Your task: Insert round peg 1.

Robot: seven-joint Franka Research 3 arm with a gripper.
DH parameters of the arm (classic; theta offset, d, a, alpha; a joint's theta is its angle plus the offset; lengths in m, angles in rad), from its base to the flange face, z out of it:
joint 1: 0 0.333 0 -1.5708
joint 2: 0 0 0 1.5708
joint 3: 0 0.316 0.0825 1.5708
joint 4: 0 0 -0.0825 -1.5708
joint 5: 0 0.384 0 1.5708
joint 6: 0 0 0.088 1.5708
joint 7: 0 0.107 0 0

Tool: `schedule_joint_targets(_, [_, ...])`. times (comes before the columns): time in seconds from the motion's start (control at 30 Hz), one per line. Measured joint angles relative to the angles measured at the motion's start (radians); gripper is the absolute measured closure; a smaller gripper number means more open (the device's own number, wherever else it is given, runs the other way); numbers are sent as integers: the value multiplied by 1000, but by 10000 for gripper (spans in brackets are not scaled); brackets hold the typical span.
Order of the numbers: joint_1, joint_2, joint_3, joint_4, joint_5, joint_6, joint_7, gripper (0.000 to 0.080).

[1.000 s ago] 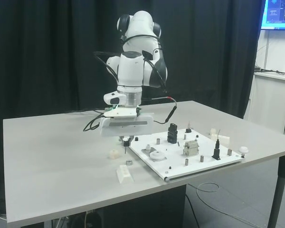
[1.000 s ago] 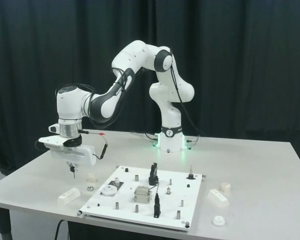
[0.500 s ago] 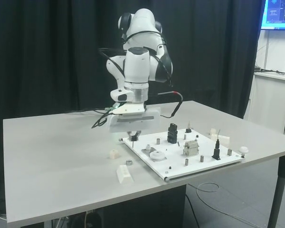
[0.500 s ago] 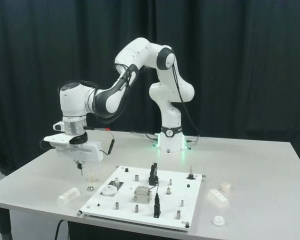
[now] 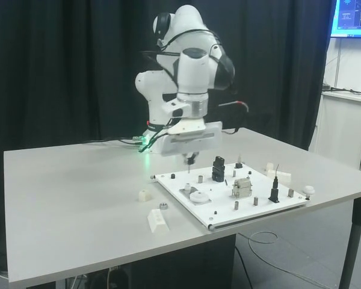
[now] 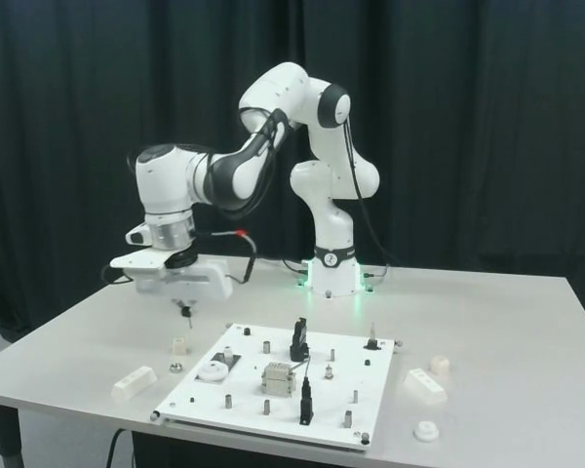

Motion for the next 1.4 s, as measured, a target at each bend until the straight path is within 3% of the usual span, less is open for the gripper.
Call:
schedule_joint_targets(0.37, [92,-78,0,-13,-9,-45,47,786])
schedule_joint_targets(0.5, [125,-107,0,-26,-34,-52,91,786])
schedule_joint_targets(0.67, [172,-134,2,-44,-78,-64,51,786])
schedule_joint_targets(0.83, [215,-152,2,-68,-87,-65,48,786])
schedule_joint_targets(1.4, [347,-214,5,-142,-108,-62,324,786])
